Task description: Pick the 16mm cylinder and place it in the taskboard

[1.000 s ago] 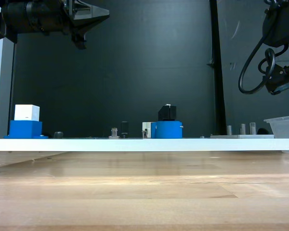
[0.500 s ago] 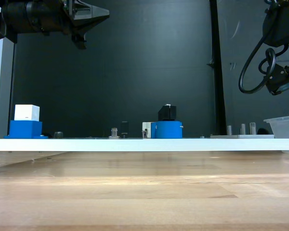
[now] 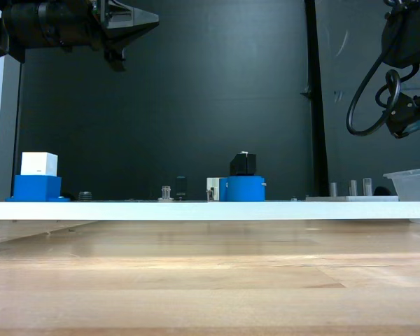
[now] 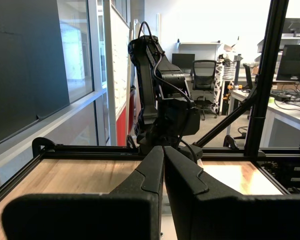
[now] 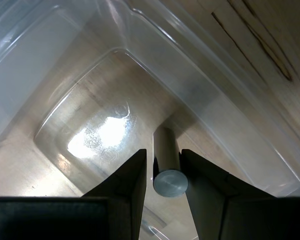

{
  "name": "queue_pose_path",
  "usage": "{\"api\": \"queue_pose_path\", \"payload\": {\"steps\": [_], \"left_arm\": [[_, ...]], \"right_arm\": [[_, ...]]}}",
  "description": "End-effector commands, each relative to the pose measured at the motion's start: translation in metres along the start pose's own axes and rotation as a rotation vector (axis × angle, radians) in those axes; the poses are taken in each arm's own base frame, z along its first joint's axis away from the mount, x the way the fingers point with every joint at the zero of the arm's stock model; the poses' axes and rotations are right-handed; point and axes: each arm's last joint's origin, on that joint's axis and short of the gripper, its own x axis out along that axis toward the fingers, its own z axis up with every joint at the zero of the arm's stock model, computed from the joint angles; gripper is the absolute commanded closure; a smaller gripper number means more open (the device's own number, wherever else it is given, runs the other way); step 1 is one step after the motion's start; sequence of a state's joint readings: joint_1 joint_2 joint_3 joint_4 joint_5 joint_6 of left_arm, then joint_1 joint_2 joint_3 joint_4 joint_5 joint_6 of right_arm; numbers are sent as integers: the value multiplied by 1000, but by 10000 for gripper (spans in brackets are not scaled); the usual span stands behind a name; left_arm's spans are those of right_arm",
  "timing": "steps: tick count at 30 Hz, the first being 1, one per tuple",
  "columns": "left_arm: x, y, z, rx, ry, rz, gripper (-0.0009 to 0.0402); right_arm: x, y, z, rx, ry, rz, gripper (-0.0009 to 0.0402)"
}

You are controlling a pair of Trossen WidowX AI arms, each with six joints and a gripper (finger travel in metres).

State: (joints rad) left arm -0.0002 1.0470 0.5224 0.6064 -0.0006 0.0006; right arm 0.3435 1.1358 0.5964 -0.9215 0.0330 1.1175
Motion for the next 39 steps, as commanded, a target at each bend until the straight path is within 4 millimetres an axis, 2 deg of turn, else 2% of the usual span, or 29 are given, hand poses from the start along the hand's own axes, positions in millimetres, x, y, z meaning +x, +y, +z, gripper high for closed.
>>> {"api": "queue_pose_path", "payload": {"steps": [1,13,24,30,39], "left_arm": [[0,0,0,0,-1,0,393],[0,0,0,0,-1,0,393],[0,0,0,0,-1,0,393],[0,0,0,0,-1,0,393],[0,0,0,0,-1,0,393]], "right_arm": [[0,0,0,0,-1,1,312],[0,0,0,-1,-1,2,343],[-2,1,0,-3,1,10,355],[-11,5,2,-29,4,15,354],[-39,12,6,-72,4,13,354]]}}
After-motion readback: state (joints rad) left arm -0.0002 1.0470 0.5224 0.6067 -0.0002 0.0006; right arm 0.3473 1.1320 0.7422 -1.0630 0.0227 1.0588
